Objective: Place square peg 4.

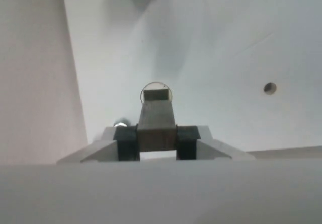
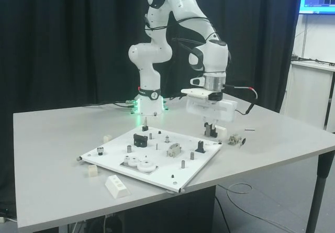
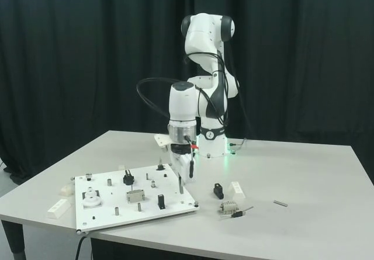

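Square peg 4 was held upright between the black fingertips of the pincer, which was closed on its upper part so that the free lower end could be aimed. In the wrist view, that lower end was seen over a round hole in the white board, apparently aligned for insertion; whether it had entered could not be told. In the first room view the pincer was seen right of centre, over the right corner of the white board, which lay on the grey table. A vertical descent was judged to be called for, since a square section would jam if tilted.
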{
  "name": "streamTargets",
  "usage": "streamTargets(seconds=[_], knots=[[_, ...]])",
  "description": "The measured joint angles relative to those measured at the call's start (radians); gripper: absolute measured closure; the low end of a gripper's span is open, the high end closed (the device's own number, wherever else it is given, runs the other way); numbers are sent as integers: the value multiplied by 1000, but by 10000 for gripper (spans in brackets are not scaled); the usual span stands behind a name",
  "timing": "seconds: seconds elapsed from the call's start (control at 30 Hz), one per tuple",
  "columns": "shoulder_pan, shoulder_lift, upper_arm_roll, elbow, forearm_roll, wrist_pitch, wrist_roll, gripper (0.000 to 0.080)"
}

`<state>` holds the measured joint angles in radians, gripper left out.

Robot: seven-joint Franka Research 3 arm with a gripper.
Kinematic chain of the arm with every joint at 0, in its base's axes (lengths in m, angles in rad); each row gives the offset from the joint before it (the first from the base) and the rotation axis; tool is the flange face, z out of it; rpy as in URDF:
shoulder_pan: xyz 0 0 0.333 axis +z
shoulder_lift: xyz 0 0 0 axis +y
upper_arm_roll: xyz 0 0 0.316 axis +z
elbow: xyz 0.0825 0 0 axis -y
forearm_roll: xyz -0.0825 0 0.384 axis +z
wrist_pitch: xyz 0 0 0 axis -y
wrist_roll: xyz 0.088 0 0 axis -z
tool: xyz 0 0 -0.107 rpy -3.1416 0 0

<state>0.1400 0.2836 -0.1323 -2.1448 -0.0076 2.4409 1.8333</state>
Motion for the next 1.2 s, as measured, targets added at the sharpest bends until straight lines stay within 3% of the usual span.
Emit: streamTargets(seconds=[0.3,1.2], knots=[[0,-16,0,3,-3,-15,0,651],[0,-11,-1,0,-36,-15,-2,651]])
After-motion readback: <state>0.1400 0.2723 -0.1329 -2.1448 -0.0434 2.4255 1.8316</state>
